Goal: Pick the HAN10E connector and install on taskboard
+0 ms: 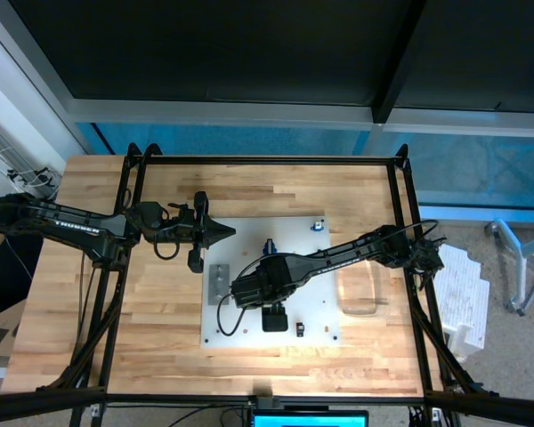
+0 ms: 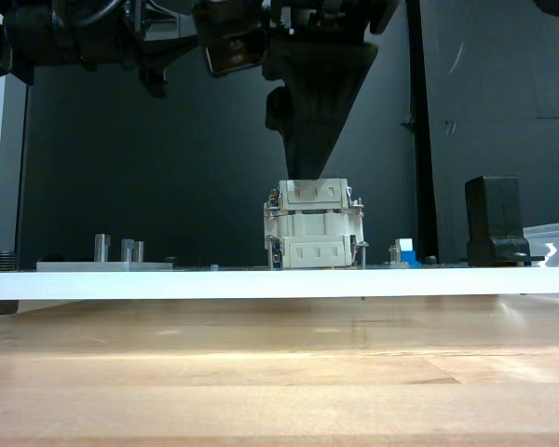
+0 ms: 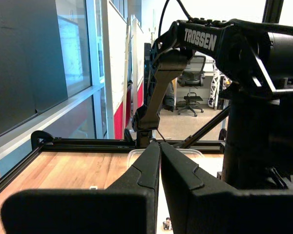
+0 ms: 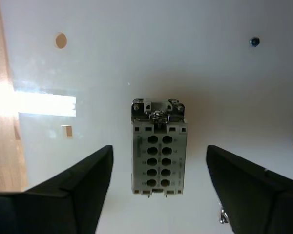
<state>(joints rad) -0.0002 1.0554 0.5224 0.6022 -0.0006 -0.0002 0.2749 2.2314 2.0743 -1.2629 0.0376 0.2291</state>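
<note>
Taskboard [image 1: 311,258] from above: left gripper [image 1: 215,233], clenched shut, at its ten o'clock corner; right gripper [image 1: 249,289] over its middle. Low view: HAN10E connector [image 2: 314,233] stands upright on the board beneath the right gripper. Right wrist: fingers [image 4: 78,180] released, flanking the connector without touching.

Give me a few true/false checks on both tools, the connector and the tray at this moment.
1. The right tool is open above the connector. True.
2. A clear tray sits right of the board. True.
3. The connector lies in the tray. False: it stands on the board.
4. The left tool grips the connector. False: it is shut on nothing, at the board's far left corner.
</note>
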